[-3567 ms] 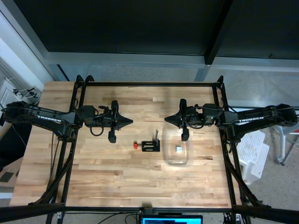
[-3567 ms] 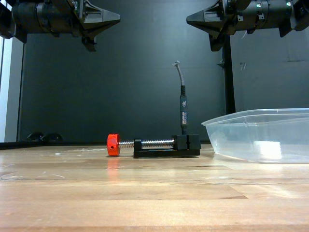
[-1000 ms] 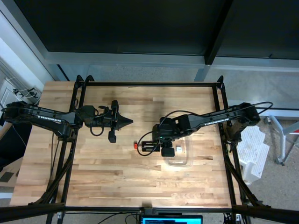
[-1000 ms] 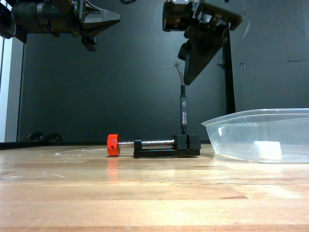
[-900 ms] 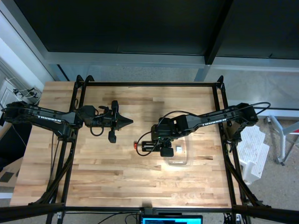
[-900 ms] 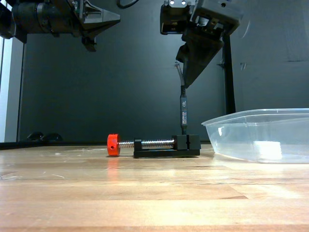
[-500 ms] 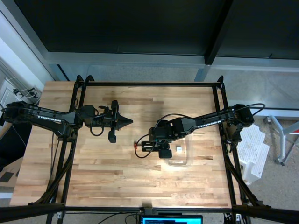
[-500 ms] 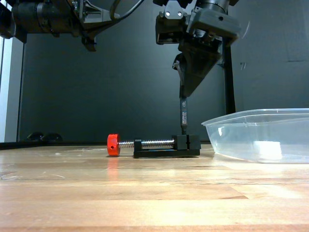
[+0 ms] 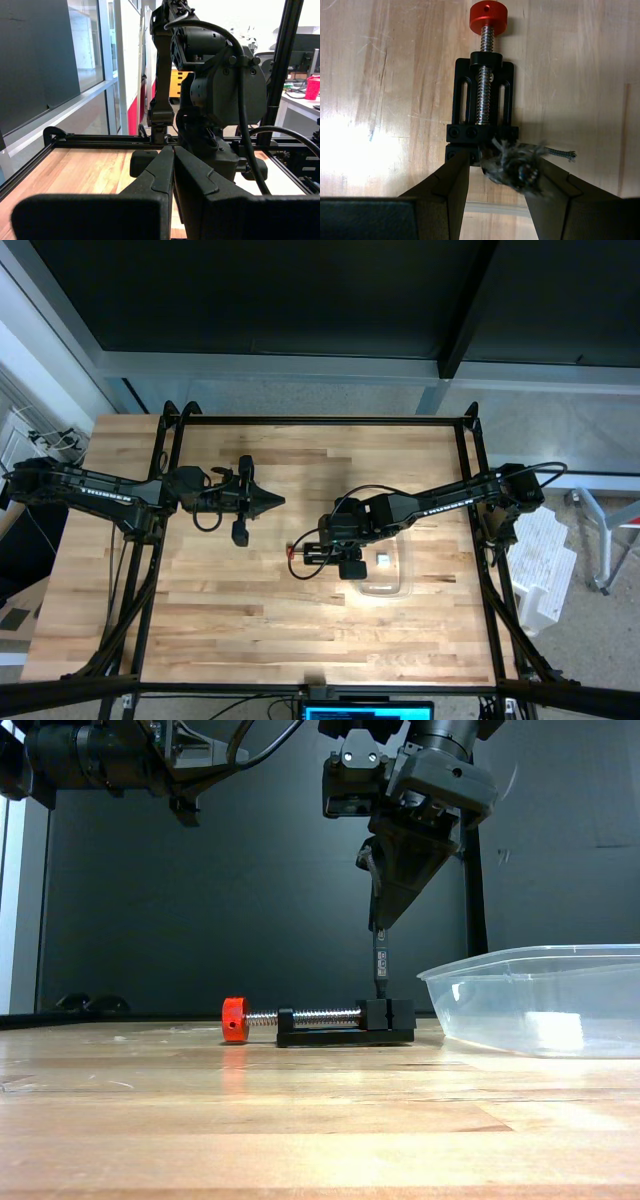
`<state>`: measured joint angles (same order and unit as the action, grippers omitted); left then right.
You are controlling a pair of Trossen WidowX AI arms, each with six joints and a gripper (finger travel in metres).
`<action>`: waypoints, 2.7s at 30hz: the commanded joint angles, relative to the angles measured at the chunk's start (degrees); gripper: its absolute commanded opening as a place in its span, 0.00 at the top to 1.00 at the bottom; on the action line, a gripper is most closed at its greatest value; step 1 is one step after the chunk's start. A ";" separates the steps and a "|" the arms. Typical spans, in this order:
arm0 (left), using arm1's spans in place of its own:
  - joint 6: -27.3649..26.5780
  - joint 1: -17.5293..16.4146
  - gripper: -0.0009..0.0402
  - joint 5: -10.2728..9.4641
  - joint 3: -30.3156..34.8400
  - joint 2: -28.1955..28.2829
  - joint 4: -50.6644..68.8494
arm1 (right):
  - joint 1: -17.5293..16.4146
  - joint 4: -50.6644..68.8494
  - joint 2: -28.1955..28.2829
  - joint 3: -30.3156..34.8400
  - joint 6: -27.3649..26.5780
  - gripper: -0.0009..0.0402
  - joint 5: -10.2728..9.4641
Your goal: Remove the USB-C connector from taskboard and place in the container
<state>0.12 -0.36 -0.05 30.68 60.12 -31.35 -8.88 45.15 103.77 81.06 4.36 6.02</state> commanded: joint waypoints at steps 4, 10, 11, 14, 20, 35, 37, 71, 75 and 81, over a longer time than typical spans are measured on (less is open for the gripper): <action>0.00 0.00 0.98 0.02 0.02 0.00 0.00 | -0.02 -1.68 -0.04 -1.18 0.00 0.70 -0.22; 0.00 -0.02 0.98 0.02 0.02 0.00 0.00 | 0.00 -1.81 -0.17 -1.38 -0.02 0.81 -0.22; 0.00 0.00 0.98 0.02 0.02 0.00 0.00 | -0.02 -1.79 -0.17 -1.38 -0.13 0.83 -0.24; 0.00 0.00 0.98 0.02 0.02 0.00 0.00 | 0.00 -1.84 -0.28 -1.38 -0.17 0.89 -0.26; 0.00 -0.02 0.98 0.02 0.02 0.00 0.00 | -0.02 -2.14 -0.26 -1.38 -0.33 0.99 -1.36; 0.00 -0.02 0.98 0.02 0.02 0.00 0.00 | 0.00 -2.12 -1.03 -1.42 -0.35 0.98 -1.44; 0.00 -0.02 0.98 0.02 0.02 0.00 0.00 | 0.00 -2.08 -1.38 -1.42 -0.35 0.98 -1.05; 0.00 0.00 0.98 0.02 0.02 0.00 0.00 | -0.57 -0.39 -18.36 -14.38 -0.31 0.98 -1.07; 0.00 0.00 0.98 0.02 0.02 -0.02 -0.04 | -0.63 -0.39 -21.31 -18.29 -0.33 0.98 -1.07; 0.00 0.00 0.98 0.02 0.02 -0.02 0.00 | -0.76 0.39 -24.52 -22.93 -0.22 0.98 -0.98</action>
<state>0.10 -0.36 -0.03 30.68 60.10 -31.35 -9.61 45.19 79.57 58.98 4.14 4.97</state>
